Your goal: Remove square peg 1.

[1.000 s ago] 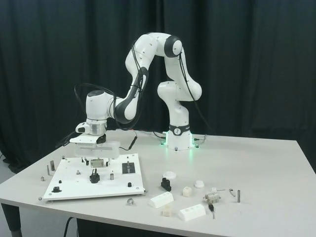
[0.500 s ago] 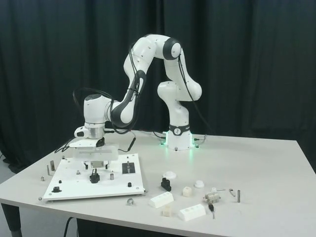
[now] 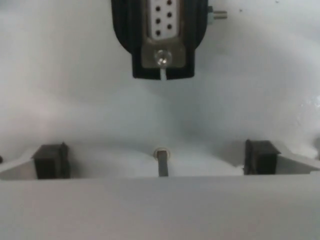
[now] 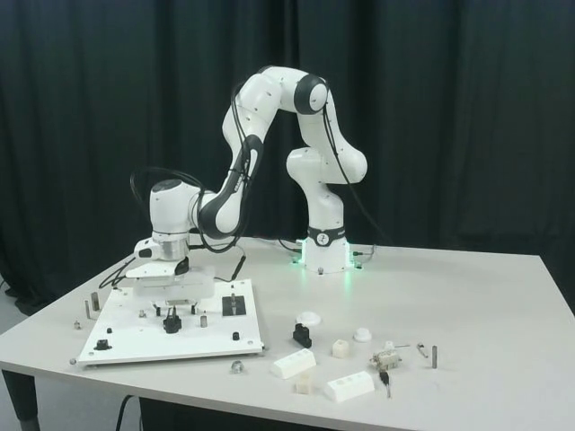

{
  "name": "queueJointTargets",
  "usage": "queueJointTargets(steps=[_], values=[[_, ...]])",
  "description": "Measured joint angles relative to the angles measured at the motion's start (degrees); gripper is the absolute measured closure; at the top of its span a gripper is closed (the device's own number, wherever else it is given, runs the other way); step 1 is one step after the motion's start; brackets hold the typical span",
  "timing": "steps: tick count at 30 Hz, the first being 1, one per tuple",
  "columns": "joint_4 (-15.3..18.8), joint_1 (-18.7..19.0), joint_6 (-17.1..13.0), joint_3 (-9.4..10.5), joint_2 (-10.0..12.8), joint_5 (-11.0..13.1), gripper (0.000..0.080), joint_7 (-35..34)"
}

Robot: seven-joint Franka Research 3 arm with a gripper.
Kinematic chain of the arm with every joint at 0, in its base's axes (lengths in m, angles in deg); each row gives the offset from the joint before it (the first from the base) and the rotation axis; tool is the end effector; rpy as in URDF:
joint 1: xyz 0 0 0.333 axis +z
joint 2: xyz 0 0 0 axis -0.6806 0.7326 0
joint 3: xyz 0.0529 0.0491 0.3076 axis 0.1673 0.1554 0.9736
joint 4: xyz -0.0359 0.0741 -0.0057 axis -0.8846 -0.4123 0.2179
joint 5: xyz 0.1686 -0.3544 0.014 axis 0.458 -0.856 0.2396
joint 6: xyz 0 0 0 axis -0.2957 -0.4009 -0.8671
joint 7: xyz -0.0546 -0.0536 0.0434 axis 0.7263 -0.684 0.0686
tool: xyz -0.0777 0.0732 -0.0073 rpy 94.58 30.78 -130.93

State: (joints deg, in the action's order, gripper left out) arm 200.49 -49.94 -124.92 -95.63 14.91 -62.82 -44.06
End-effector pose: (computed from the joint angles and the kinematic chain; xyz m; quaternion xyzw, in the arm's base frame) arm 0.4988 -0.2934 0.1978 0.9805 -0.1944 -0.0107 0.0254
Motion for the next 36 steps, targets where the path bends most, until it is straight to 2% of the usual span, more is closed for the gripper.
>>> queueJointTargets(steps=[2,3,12,13,18,19,23,24,36], values=[[-0.04,0.01,0.13,0.00,0.01,0.27,0.0003,0.30],[-0.05,0.01,0.16,0.00,0.02,0.34,0.0134,0.40],[-0.52,0.02,0.89,0.00,0.00,0.40,0.0134,0.67],[-0.64,0.02,1.14,-0.01,0.00,0.40,0.0473,0.68],[-1.07,0.02,1.89,-0.07,0.00,0.40,0.0473,0.68],[-1.11,0.02,1.99,-0.09,0.00,0.40,0.0652,0.68],[-1.32,0.01,2.05,-0.34,0.01,0.40,0.0652,0.71],[-1.33,0.01,2.09,-0.39,0.01,0.40,0.0767,0.77],[-1.37,0.02,2.10,-0.40,0.06,0.40,0.0766,0.91]])
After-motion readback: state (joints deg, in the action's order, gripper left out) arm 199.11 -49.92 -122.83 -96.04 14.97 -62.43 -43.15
